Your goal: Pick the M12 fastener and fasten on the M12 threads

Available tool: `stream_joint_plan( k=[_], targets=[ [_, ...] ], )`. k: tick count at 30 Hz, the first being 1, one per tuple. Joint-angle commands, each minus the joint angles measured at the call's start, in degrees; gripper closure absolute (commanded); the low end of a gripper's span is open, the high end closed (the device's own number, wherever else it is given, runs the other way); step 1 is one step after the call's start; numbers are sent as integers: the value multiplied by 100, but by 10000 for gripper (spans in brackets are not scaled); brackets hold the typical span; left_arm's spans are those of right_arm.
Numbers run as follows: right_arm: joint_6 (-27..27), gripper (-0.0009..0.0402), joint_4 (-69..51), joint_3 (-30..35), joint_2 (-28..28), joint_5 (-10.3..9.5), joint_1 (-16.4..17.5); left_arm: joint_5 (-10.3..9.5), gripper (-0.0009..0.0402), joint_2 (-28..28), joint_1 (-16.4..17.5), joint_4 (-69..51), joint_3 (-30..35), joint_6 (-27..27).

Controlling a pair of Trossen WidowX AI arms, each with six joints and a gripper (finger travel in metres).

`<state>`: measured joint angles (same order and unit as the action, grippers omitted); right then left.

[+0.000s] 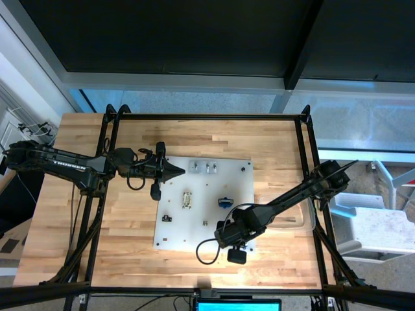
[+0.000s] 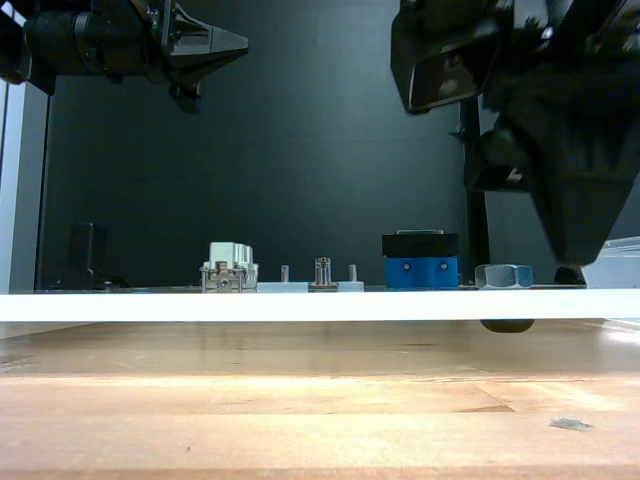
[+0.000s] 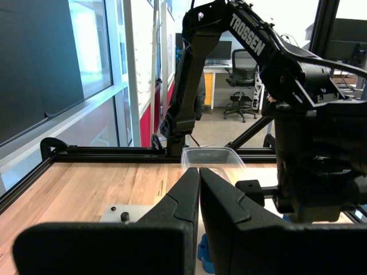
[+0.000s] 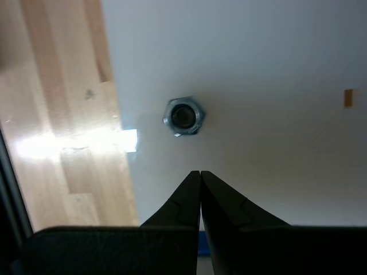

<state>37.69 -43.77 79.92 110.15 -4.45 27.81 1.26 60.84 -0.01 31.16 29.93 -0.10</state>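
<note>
My right claw (image 4: 200, 171), matt black, hangs over the smooth white board (image 4: 275, 69) near the shiny metal nut (image 4: 183, 116). My left claw (image 3: 199, 169), matt black too, sits above the grained wood surface (image 3: 86, 189).

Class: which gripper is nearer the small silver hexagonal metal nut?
Right. The right gripper hovers close by the nut; the left gripper hangs over the white board's far left corner.

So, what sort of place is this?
Probably a robotics lab: office chairs beyond a wooden table carrying a white task board. Left gripper, shut, over the board's left edge; right gripper, shut, over its near right.
</note>
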Motion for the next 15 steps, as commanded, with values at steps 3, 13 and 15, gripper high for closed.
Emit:
stream_joint_plan(
  k=[3, 13, 15],
  targets=[
    [59, 393, -44, 9, -219, 236, 33, 0, 393, 2, 0, 2, 2, 0],
    [101, 393, -55, 7, -398, 339, 46, 0, 393, 2, 2, 2, 2, 0],
    [101, 393, -55, 9, -398, 339, 46, 0, 393, 2, 0, 2, 2, 0]
  ],
)
